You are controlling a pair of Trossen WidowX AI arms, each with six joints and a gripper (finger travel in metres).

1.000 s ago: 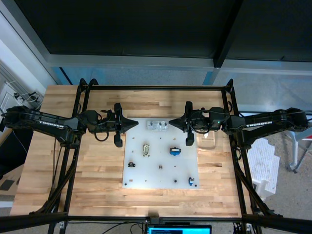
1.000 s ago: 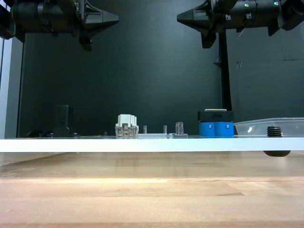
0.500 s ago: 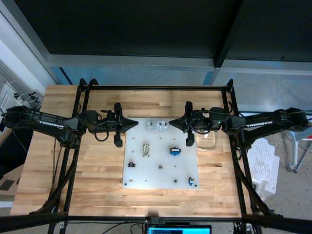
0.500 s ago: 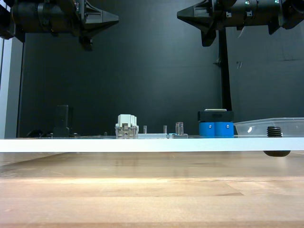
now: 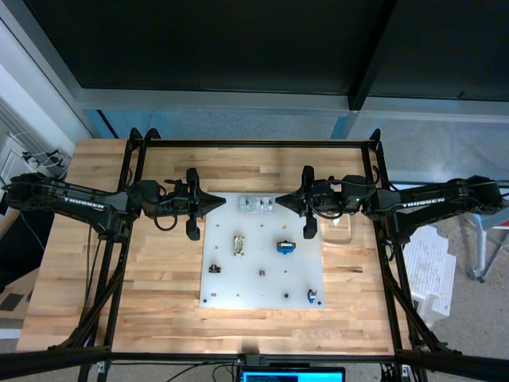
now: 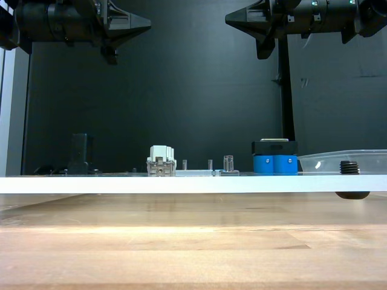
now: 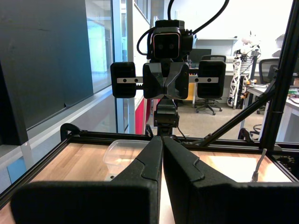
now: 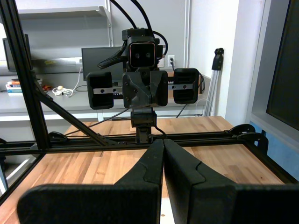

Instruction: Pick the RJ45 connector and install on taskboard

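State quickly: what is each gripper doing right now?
Left gripper: shut, empty, high over the taskboard, far left part.
Right gripper: shut, empty, high over its far right part.

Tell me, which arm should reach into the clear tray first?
Probably the right. The clear tray sits beside the taskboard, close by the right arm; the right gripper hangs shut nearby. The left gripper, also shut, hangs across the taskboard, farther away.

Left end effector (image 5: 219, 203), right end effector (image 5: 280, 200): black, wedge-shaped.
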